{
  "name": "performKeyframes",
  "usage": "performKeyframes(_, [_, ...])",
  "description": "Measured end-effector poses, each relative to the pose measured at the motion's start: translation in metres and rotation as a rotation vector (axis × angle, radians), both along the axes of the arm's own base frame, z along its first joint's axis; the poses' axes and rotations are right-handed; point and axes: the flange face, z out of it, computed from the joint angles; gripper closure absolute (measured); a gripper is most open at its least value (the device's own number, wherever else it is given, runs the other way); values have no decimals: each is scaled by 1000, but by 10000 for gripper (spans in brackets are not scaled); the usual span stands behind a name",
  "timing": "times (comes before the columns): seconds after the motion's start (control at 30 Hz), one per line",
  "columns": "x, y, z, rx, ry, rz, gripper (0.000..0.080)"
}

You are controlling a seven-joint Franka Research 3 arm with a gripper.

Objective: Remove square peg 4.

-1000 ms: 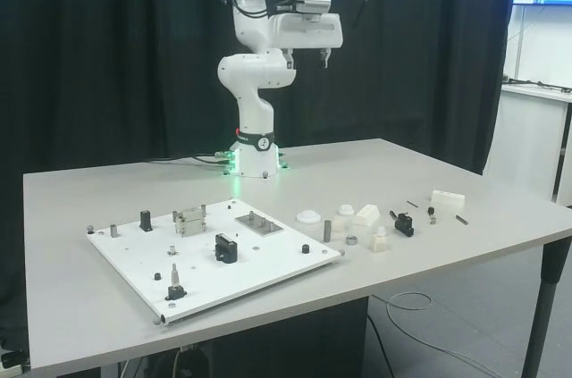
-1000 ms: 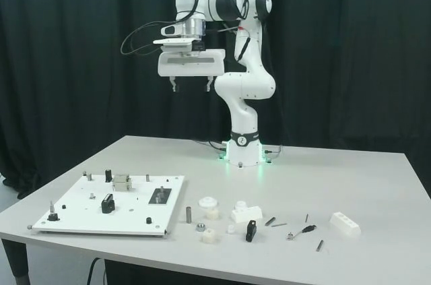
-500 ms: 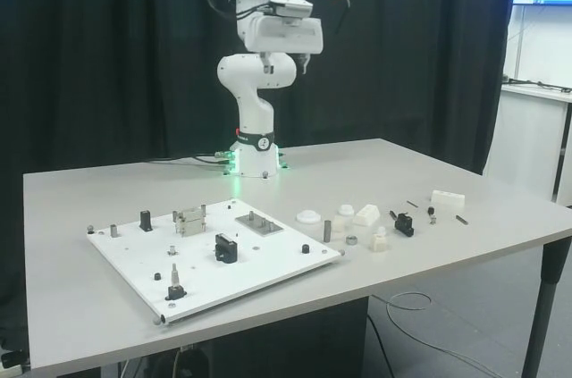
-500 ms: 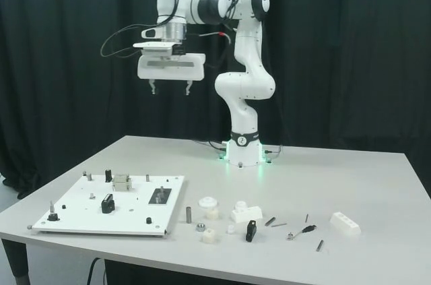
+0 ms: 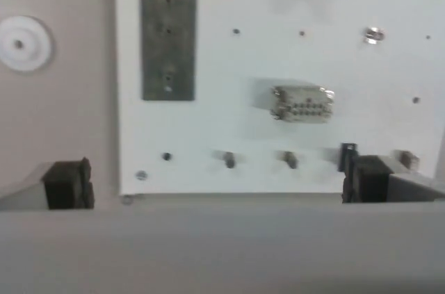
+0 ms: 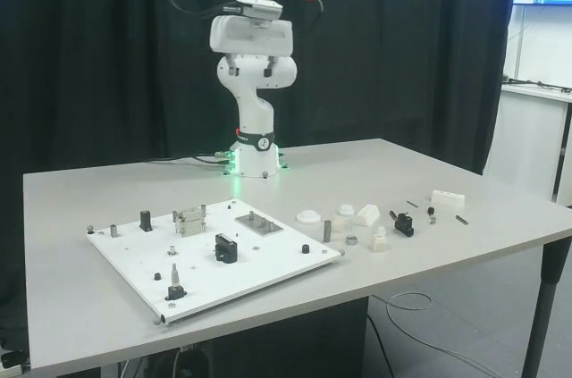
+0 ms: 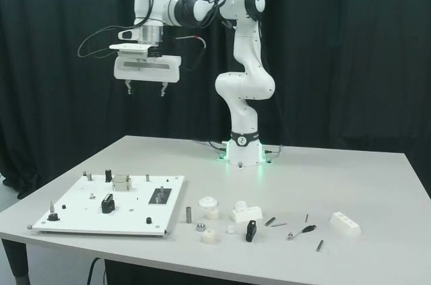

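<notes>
The white board (image 6: 268,262) (image 7: 81,221) lies at the table's front, on the side away from the loose parts. Along its far edge stand a black upright peg (image 6: 145,219) (image 7: 108,176) (image 5: 347,157) and small grey pegs (image 5: 229,160). I cannot tell which one is square peg 4. My gripper (image 7: 145,89) (image 6: 251,61) (image 5: 214,183) hangs high above the table, over the board's far edge, open and holding nothing. Its black fingertips (image 5: 66,184) frame the row of pegs in the wrist view.
On the board are a grey connector block (image 5: 302,103) (image 6: 189,220), a grey plate (image 5: 168,44) (image 7: 160,195) and black fittings (image 6: 224,248). Beside the board lie a white gear (image 6: 308,215) (image 5: 24,42), white blocks (image 7: 345,223) and small black and grey parts (image 7: 250,231).
The arm has swung sideways from above its base toward the board, staying high. The gripper has stayed open and empty.
</notes>
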Motion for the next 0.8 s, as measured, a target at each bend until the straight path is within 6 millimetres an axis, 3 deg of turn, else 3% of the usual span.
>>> performKeyframes(0.8, [-20, -142, -50, -54, 40, -12, 3])
